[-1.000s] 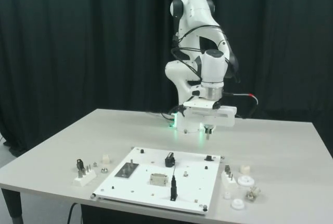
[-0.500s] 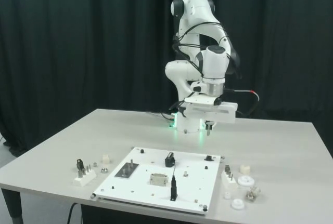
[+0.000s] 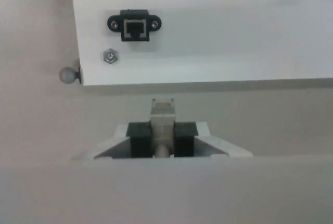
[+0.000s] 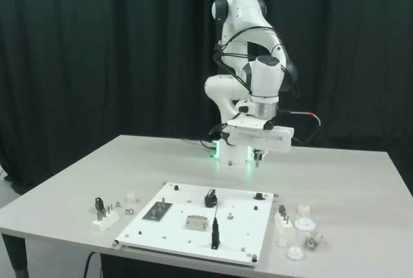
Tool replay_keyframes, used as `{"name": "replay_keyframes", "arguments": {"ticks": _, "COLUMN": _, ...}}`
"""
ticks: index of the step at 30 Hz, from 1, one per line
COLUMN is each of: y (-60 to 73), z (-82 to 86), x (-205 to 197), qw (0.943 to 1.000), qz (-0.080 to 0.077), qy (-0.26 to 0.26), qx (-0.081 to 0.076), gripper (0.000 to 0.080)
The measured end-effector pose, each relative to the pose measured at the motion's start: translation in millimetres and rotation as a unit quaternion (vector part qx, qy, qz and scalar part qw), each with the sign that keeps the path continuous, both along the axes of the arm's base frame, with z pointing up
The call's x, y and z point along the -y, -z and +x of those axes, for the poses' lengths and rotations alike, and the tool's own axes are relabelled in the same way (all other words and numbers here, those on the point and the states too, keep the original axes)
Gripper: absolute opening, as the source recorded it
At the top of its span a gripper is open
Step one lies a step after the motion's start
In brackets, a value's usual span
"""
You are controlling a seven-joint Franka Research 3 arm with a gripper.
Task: Insert Ethernet.
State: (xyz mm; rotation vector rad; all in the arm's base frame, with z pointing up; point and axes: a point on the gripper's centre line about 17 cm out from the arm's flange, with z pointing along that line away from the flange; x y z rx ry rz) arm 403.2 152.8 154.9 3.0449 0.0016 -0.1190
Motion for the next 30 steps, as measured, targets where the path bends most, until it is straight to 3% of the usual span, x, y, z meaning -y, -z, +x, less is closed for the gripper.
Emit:
{"name": "replay_keyframes", "arguments": {"ticks": 10, "y": 4.9, "z": -2.1, "x": -3.8, "qw": 1.0, "qz": 0.004, "qy": -0.004, "qx": 0.0, "gripper": 0.0084}}
{"name": "replay_keyframes", "arguments": {"ticks": 17, "y": 7.9, "z": -5.9, "x": -11.6, "qw": 0.9998, "qz": 0.015, "qy": 0.013, "qx": -0.006, "gripper": 0.0084}}
{"name": "replay_keyframes", "arguments": {"ticks": 30, "y": 1.1, "z": -1.8, "x": -27.2, "qw": 0.9974, "qz": 0.03, "qy": 0.065, "qx": 0.0, "gripper": 0.0084}}
